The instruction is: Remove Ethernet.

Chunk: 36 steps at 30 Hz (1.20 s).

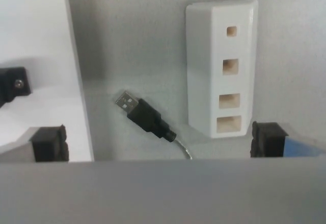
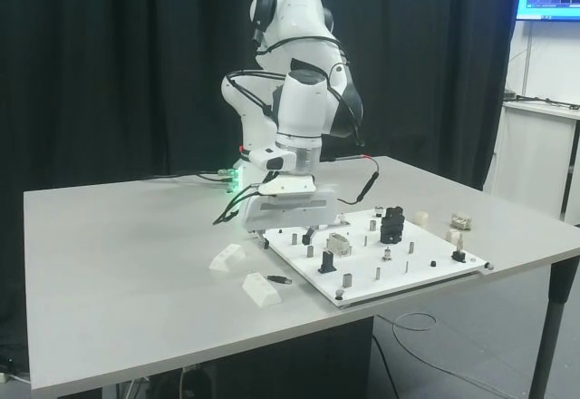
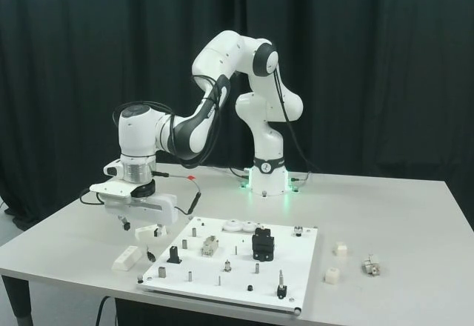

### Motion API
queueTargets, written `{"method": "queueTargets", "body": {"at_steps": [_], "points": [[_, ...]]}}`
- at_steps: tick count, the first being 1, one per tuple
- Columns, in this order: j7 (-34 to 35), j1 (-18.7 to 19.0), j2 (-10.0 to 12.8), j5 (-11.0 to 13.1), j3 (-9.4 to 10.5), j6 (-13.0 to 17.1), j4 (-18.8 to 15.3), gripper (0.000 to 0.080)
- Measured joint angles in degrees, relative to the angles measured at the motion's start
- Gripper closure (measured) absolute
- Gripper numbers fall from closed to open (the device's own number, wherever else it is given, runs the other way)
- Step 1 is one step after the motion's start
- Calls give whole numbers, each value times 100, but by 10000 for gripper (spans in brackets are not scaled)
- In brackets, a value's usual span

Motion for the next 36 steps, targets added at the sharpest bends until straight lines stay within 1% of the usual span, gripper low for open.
{"method": "queueTargets", "body": {"at_steps": [21, 28, 36], "points": [[18, -39, 0, 158, 6, 85, 0, 3], [18, 9, -2, 355, 22, 125, 20, 3], [28, 213, -19, 586, 35, 113, 134, 3]]}}
